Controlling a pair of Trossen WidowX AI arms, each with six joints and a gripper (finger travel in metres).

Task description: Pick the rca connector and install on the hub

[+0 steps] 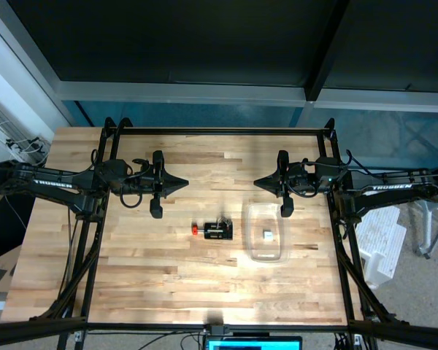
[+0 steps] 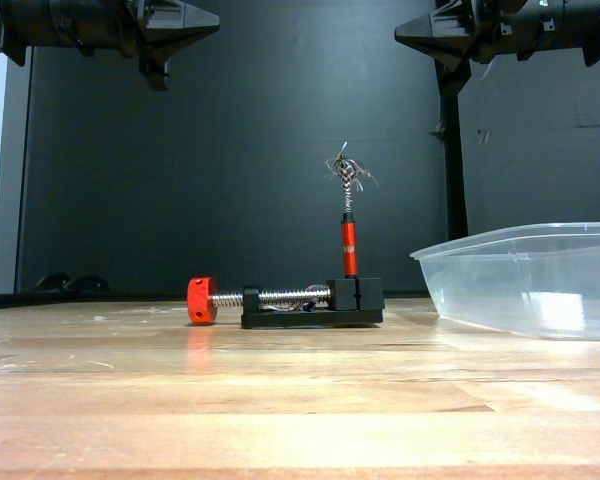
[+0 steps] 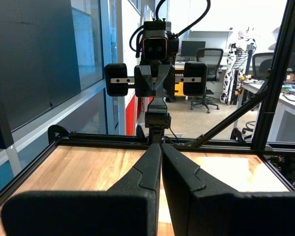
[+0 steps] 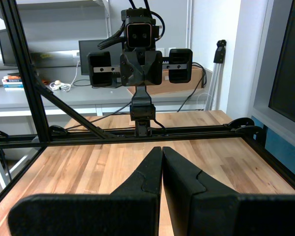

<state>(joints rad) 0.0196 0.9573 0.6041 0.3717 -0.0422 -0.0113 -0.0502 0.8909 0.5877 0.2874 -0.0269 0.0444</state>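
Note:
The hub is a small black block with a red-orange knob, lying mid-table; the low view shows the hub flat on the wood. The rca connector, a silvery twisted piece on a thin red stem, stands upright at the hub's right end; from above the rca connector is a tiny grey speck at the block's far edge. My left gripper hangs shut, high up and to the far left of the hub. My right gripper is shut too, high up to the far right. Neither holds anything.
A clear plastic tray sits right of the hub, with a small white cube inside it. A black frame runs around the table. The right wrist view shows the shut right gripper, the left wrist view the shut left gripper.

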